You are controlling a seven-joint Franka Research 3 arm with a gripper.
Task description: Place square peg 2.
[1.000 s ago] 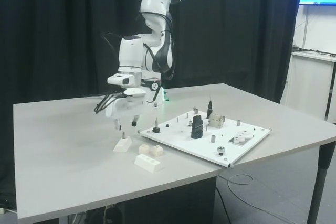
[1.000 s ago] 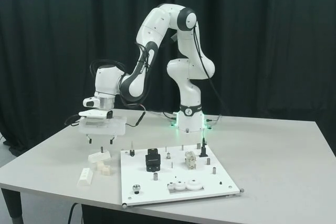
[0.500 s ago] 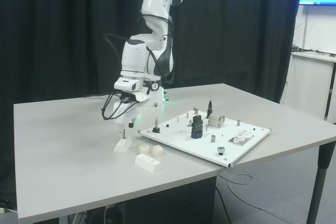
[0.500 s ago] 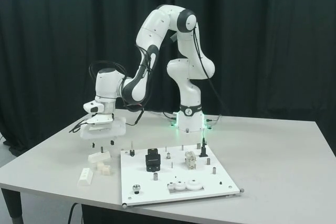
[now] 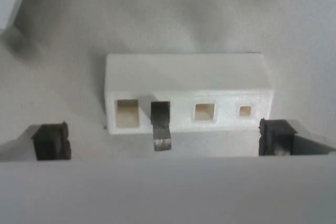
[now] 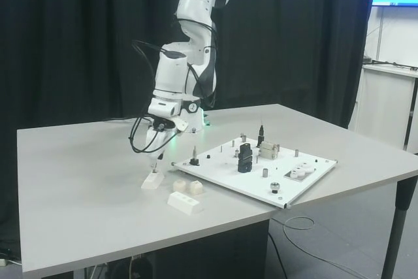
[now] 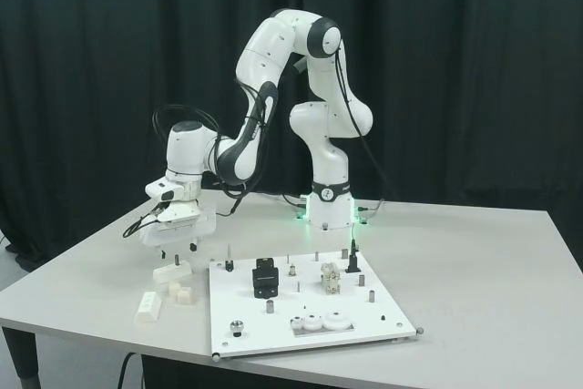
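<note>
A white block (image 5: 186,92) with a row of square holes lies on the grey table, also seen as the white block (image 6: 153,180) (image 7: 172,271) left of the board. A dark grey square peg (image 5: 161,129) stands in the second hole of the row; the peg (image 6: 154,170) sticks up from the block. My gripper (image 5: 163,139) hangs tilted just above the block, open, its black fingertips (image 5: 51,140) far apart on either side of the peg and touching nothing. From the room the gripper (image 6: 159,157) (image 7: 178,249) is close over the block.
A white assembly board (image 6: 307,184) (image 7: 392,321) carries small pins, a black part (image 6: 244,158) and white round pieces (image 6: 298,173). Two more white blocks (image 6: 184,202) (image 6: 190,186) lie near the table's front, beside the board's corner.
The wrist has tilted from level to slanted and the gripper has swung closer to the block. The fingers stayed apart. The peg and block have not moved.
</note>
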